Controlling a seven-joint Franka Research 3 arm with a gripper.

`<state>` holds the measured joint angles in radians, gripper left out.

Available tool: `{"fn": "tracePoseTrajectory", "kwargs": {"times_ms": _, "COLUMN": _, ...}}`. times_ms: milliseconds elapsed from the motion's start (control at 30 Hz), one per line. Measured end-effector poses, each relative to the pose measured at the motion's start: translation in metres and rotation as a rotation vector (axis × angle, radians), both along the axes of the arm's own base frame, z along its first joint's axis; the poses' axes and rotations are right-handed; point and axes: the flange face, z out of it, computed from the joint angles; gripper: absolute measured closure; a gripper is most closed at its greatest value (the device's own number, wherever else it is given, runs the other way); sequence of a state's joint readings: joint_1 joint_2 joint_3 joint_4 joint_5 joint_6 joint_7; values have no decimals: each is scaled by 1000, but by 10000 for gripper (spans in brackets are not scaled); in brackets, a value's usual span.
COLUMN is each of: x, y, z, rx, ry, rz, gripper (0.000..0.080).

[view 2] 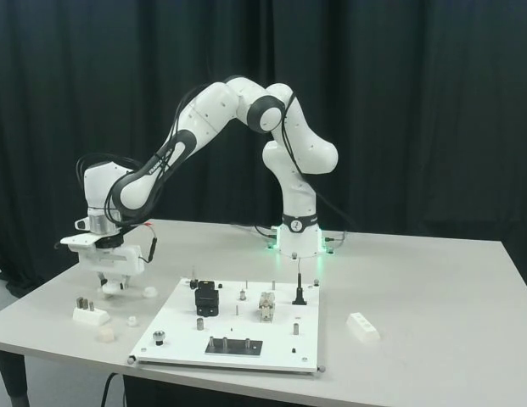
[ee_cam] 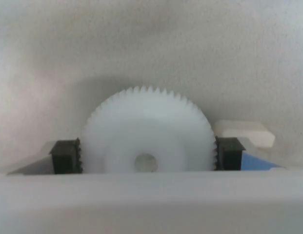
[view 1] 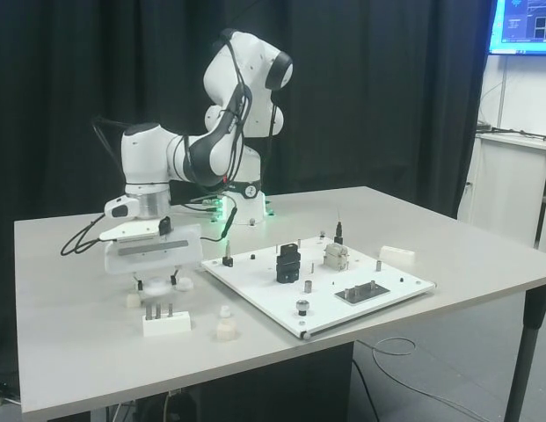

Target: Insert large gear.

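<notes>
The large gear [ee_cam: 149, 127] is white, toothed all round, with a hole in its middle. In the wrist view it fills the gap between my two black finger pads [ee_cam: 66, 156], which press against its opposite edges. My gripper [ee_cam: 148, 156] is shut on it. From the room cameras the gripper [view 1: 156, 280] [view 2: 110, 282] hangs low over the left part of the grey table, left of the white assembly board [view 1: 391, 294] [view 2: 174, 326]. Whether the gear touches the table I cannot tell.
A small white piece [ee_cam: 244, 132] lies beside one finger. A white holder with two pegs [view 1: 165, 322] [view 2: 91, 315] and a small white gear part [view 1: 224, 330] [view 2: 105, 334] sit near the front edge. The board carries pegs and a black block [view 1: 288, 264]. A white block [view 1: 396, 254] [view 2: 363, 326] lies right of it.
</notes>
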<state>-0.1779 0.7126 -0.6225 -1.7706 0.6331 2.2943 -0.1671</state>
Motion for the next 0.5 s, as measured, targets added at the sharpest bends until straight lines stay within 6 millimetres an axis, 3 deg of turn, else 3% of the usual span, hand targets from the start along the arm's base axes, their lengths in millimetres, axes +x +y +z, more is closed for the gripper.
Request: {"fn": "tracePoseTrajectory", "kwargs": {"times_ms": 500, "x": -5, "y": -7, "z": 6, "rx": -10, "ry": 12, "rz": -17, "gripper": 208}}
